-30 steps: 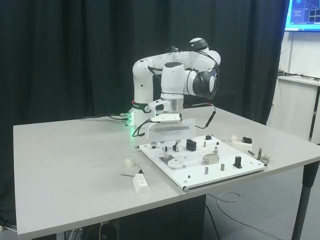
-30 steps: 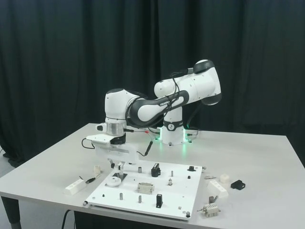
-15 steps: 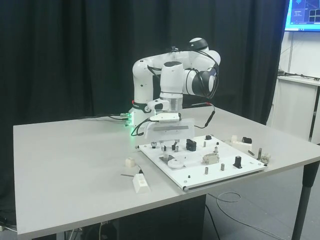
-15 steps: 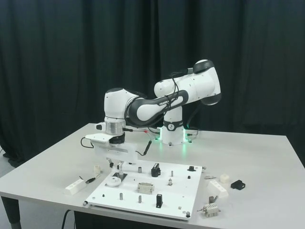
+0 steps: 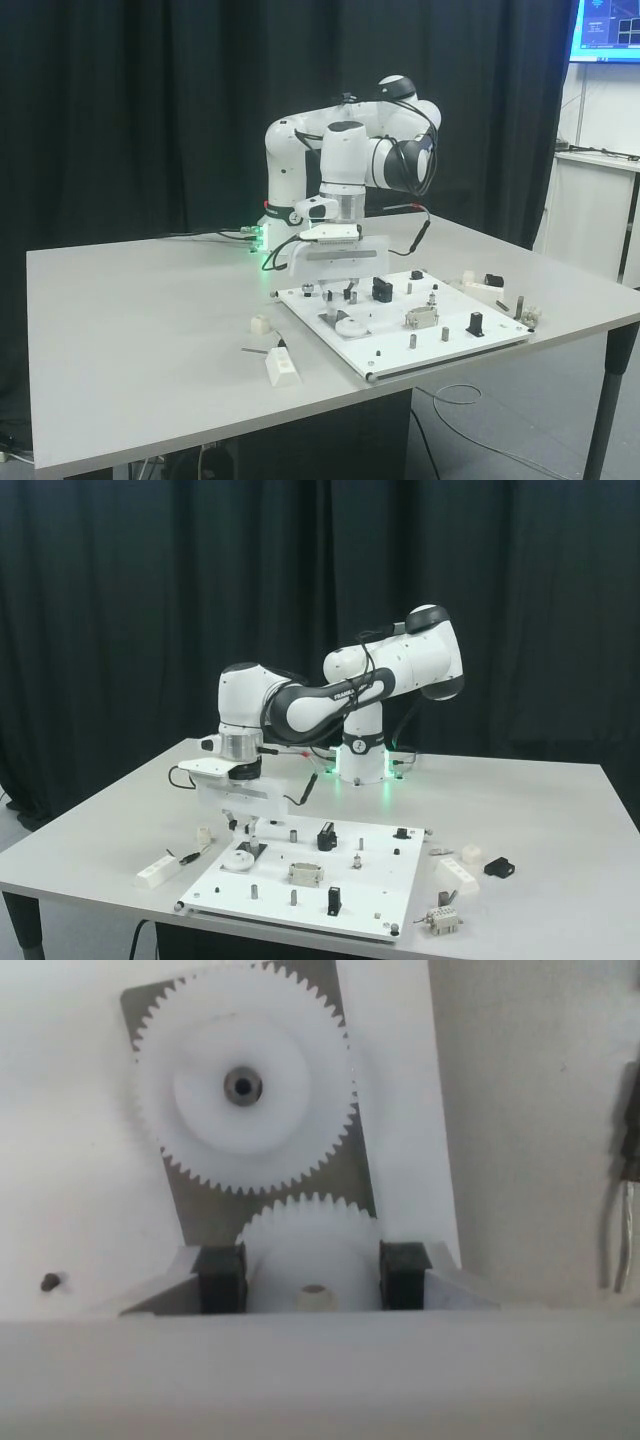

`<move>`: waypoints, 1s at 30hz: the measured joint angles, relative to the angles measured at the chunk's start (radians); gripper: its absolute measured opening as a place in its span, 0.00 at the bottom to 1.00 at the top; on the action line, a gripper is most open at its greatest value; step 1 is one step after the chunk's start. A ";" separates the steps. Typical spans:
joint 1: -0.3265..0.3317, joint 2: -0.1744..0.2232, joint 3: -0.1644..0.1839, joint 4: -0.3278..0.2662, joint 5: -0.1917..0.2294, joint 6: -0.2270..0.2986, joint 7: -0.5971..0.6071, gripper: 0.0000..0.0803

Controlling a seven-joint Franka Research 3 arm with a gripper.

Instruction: Place medium gear.

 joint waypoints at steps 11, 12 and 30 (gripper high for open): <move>-0.021 0.000 0.000 0.001 -0.013 0.037 -0.007 0.35; -0.025 0.000 0.000 0.001 -0.016 0.041 -0.010 0.35; -0.143 0.004 0.013 0.041 -0.020 0.059 -0.073 0.35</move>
